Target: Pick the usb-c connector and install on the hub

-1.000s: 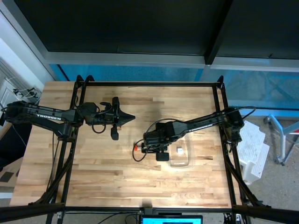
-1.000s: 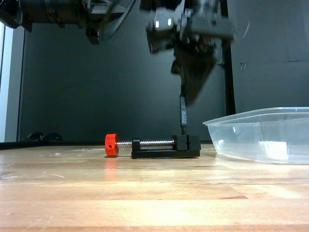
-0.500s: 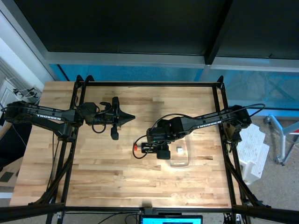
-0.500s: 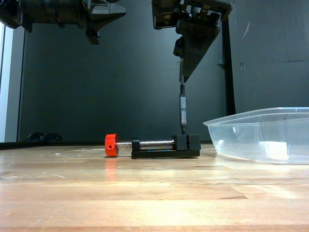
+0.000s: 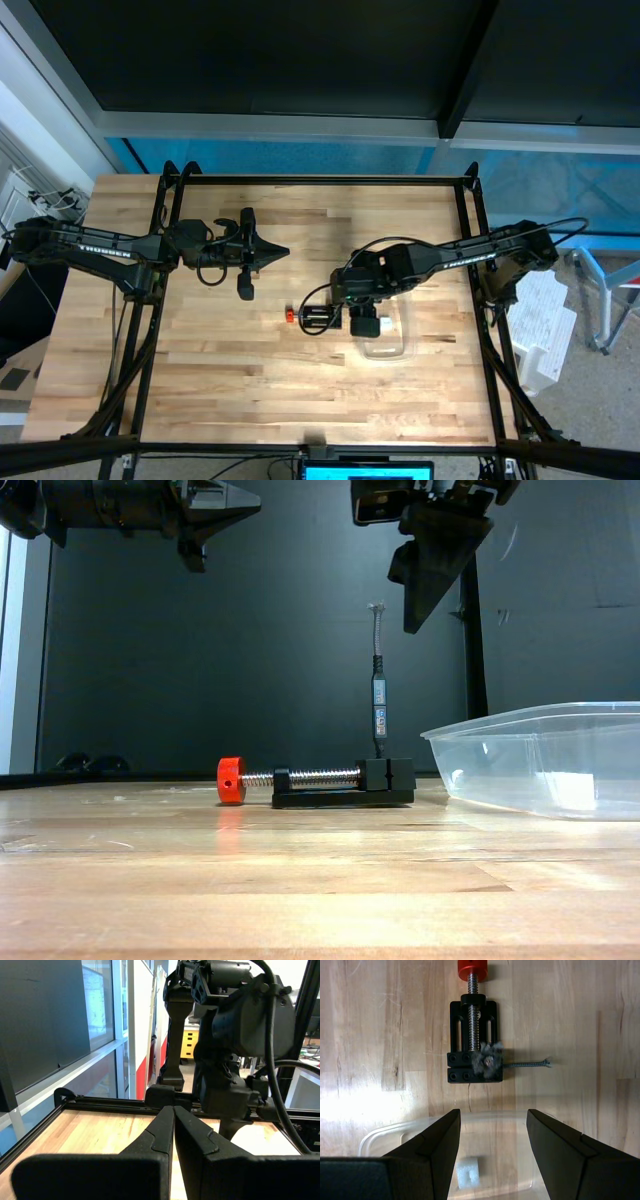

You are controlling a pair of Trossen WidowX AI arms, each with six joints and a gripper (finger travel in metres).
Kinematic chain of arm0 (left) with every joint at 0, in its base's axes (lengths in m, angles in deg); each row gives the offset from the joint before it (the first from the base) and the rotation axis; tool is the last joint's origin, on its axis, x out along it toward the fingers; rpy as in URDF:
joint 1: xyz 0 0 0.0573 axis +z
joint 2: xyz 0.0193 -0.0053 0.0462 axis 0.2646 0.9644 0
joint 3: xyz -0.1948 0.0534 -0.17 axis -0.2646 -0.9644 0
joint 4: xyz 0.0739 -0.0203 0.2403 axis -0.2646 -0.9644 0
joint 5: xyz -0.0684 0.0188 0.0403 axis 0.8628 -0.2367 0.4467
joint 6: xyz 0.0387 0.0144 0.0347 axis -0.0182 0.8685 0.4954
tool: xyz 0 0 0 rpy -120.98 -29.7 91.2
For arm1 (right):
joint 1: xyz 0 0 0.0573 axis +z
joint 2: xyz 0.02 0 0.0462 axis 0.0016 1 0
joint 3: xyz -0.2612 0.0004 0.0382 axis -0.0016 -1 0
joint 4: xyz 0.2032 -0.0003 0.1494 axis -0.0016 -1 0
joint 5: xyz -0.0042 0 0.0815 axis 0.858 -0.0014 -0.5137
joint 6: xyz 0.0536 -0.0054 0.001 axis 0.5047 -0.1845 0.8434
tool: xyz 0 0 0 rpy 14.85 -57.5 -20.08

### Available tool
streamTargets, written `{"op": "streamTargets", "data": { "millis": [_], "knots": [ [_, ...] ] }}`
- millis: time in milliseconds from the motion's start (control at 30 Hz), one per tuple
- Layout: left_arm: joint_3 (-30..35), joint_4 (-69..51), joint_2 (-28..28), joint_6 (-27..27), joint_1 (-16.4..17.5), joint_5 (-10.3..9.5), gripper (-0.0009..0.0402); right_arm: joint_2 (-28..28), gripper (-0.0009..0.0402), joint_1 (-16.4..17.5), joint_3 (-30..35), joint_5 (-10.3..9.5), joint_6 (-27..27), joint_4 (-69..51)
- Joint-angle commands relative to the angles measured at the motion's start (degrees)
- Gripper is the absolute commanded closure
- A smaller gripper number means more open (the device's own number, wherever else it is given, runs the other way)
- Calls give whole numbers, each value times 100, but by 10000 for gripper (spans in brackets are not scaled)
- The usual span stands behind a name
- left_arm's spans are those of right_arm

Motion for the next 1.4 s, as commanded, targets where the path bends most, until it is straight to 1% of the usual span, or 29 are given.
{"op": "streamTargets", "data": {
  "millis": [33,267,367,433,533,567,667,767,933,1200,1400],
  "knots": [
    [2,-2,0,2,2,0,393,-81,218,0,-103,2,-9,66],
    [2,-2,2,2,2,2,393,-149,246,-7,-103,-24,-96,98],
    [2,2,0,2,0,0,393,-361,266,-103,-105,-20,-192,166],
    [2,0,0,2,0,0,393,-568,288,-201,-133,-17,-323,308],
    [2,2,0,2,2,0,393,-909,332,-350,-313,-22,-586,739],
    [2,0,0,2,2,0,393,-1021,349,-402,-417,-52,-645,894],
    [2,-2,0,2,0,0,393,-1384,397,-540,-874,-63,-767,1342],
    [2,0,0,2,0,0,393,-1790,384,-640,-1434,-72,-859,1991],
    [2,0,0,2,2,0,393,-2435,395,-791,-2280,-369,-925,3324],
    [2,-2,0,2,2,0,393,-3300,393,-909,-3519,-367,-1058,5554],
    [2,0,0,2,2,2,393,-3748,393,-988,-4280,-369,-1064,6769]
  ]
}}
